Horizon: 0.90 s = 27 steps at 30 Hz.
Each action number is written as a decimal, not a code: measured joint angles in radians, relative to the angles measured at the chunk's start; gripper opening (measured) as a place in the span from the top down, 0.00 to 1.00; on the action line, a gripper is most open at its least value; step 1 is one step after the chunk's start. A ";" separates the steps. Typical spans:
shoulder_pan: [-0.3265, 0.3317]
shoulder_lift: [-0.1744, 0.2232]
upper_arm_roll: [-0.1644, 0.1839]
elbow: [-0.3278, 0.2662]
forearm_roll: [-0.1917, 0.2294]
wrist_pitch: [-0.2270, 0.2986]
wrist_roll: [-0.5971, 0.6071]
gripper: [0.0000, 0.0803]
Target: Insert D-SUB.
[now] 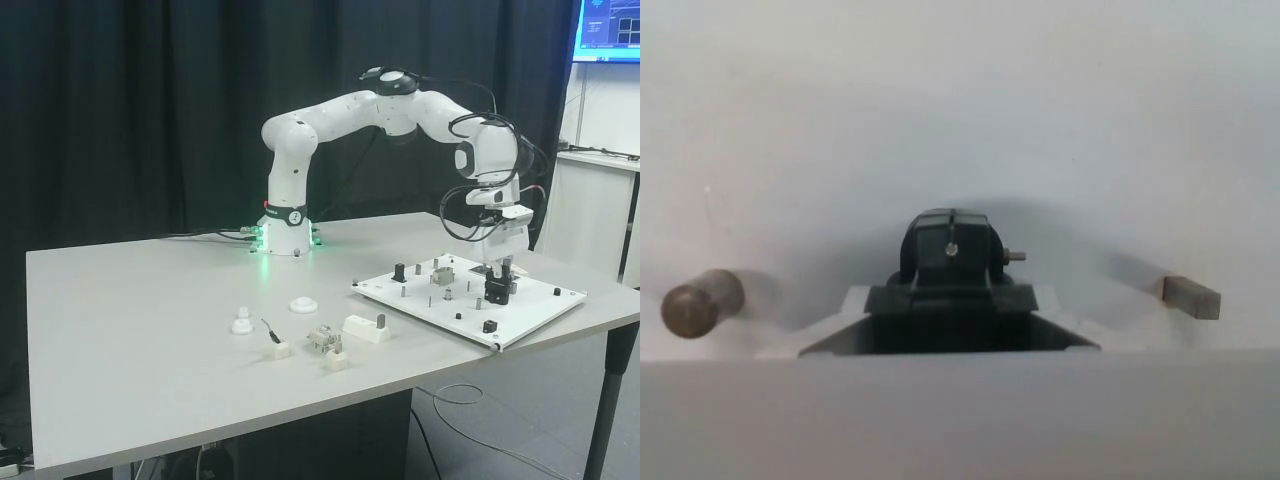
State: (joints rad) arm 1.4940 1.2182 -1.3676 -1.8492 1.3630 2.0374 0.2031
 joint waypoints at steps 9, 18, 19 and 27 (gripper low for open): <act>-0.001 0.000 0.004 0.000 0.012 0.001 0.010 0.78; -0.002 0.000 0.002 0.001 0.019 0.001 0.026 0.10; -0.002 0.000 0.000 0.001 0.019 0.001 0.027 0.10; 0.006 -0.009 -0.019 0.002 0.018 -0.013 0.043 0.02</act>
State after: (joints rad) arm 1.4999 1.2093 -1.3869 -1.8475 1.3807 2.0242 0.2465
